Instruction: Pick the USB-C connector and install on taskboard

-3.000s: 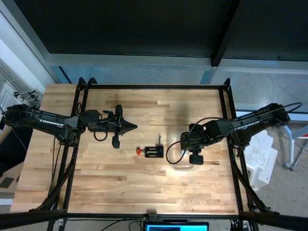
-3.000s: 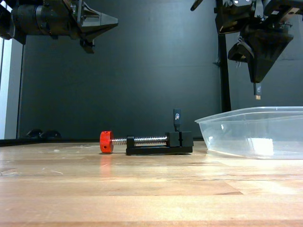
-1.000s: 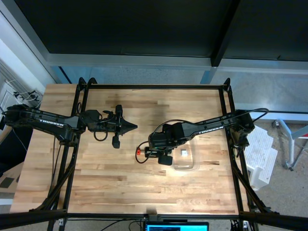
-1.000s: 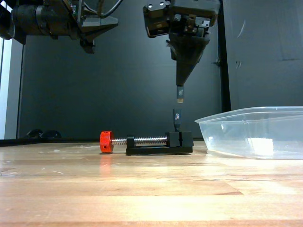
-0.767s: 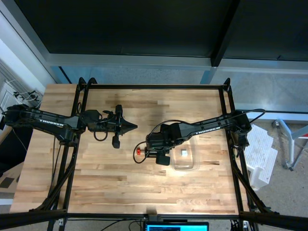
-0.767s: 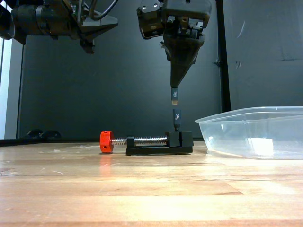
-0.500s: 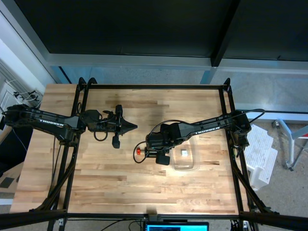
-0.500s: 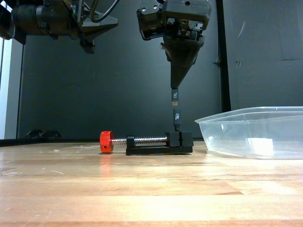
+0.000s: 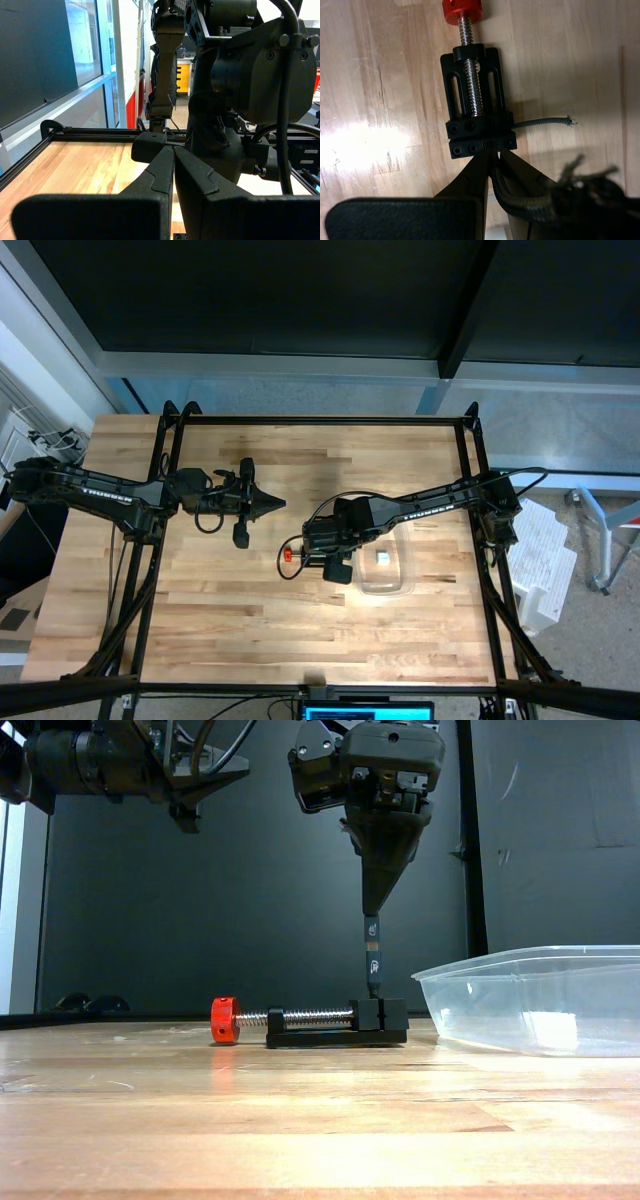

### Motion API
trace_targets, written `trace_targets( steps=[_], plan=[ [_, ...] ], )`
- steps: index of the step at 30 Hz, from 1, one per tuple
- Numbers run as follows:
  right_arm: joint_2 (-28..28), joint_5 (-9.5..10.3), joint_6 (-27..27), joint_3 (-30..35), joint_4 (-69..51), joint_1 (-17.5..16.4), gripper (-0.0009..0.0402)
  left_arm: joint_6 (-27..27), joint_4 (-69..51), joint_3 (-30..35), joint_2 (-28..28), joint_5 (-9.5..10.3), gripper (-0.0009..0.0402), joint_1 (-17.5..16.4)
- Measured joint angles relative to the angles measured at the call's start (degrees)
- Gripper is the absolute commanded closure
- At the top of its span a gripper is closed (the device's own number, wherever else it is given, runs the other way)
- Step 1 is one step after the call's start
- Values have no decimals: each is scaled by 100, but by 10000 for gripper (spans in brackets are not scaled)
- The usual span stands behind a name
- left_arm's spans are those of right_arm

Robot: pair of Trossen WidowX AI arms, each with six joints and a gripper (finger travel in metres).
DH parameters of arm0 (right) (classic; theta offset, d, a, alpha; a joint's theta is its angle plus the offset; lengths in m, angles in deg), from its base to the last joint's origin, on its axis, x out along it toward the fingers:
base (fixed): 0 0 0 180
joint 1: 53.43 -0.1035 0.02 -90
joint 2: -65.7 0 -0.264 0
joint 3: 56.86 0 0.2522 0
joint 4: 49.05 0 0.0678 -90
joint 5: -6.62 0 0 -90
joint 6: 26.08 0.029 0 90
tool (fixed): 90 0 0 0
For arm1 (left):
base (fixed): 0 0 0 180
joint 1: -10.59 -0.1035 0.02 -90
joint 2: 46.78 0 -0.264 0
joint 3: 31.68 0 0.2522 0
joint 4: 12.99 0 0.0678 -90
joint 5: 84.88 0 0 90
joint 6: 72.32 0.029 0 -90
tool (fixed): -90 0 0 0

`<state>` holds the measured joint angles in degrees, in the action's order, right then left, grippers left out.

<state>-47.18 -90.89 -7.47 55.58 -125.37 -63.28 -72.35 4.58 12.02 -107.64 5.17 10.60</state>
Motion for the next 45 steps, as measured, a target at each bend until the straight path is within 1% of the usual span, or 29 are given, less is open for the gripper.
trace_targets(
  steps=[27,31,33,45],
  plan=[
    [-4,9,39,0,-7,-2,394,-2,0,0,0,0,393,0],
    [-4,26,37,0,-15,-2,394,0,0,0,0,-2,393,0],
    [-4,109,35,0,-13,-2,394,0,0,2,0,0,393,0],
    [-4,98,-50,0,-2,0,393,0,0,2,0,-2,393,0]
  ],
)
